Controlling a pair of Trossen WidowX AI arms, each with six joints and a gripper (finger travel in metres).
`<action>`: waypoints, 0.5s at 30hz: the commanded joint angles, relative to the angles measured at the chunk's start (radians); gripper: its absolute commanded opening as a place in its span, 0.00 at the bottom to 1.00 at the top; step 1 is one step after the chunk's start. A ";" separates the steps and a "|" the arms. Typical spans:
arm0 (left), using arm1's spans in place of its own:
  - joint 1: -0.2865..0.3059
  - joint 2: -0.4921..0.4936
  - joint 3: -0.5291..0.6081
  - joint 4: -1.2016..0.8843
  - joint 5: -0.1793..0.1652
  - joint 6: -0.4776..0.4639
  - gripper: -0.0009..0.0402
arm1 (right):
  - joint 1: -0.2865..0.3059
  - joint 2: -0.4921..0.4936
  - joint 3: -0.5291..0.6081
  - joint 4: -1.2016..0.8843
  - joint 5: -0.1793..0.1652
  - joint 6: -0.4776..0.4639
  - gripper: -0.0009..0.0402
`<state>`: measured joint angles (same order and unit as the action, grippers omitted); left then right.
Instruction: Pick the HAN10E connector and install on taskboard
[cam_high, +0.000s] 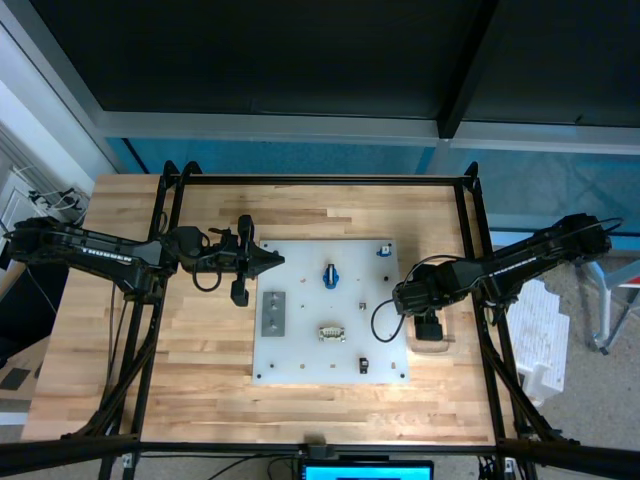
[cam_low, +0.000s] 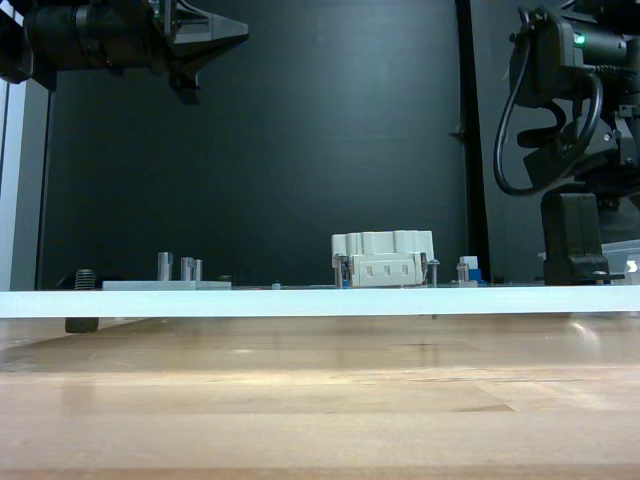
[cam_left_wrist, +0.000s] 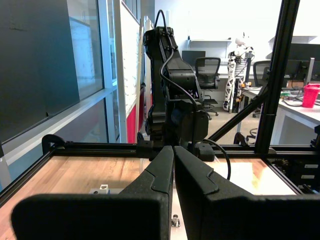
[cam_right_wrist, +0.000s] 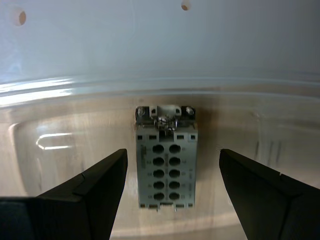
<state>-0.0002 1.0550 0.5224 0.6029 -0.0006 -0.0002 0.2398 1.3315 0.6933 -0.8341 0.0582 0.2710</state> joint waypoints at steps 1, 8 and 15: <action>0.000 0.000 0.000 0.000 0.000 0.000 0.02 | 0.001 0.000 -0.015 0.019 0.000 0.000 0.64; 0.000 0.000 0.000 0.000 0.000 0.000 0.02 | 0.003 0.000 -0.020 0.024 0.000 -0.019 0.57; 0.000 0.000 0.000 0.000 0.000 0.000 0.02 | 0.003 0.000 -0.023 0.025 -0.007 -0.022 0.45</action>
<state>-0.0002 1.0554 0.5228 0.6029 -0.0002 -0.0002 0.2424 1.3315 0.6701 -0.8089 0.0517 0.2485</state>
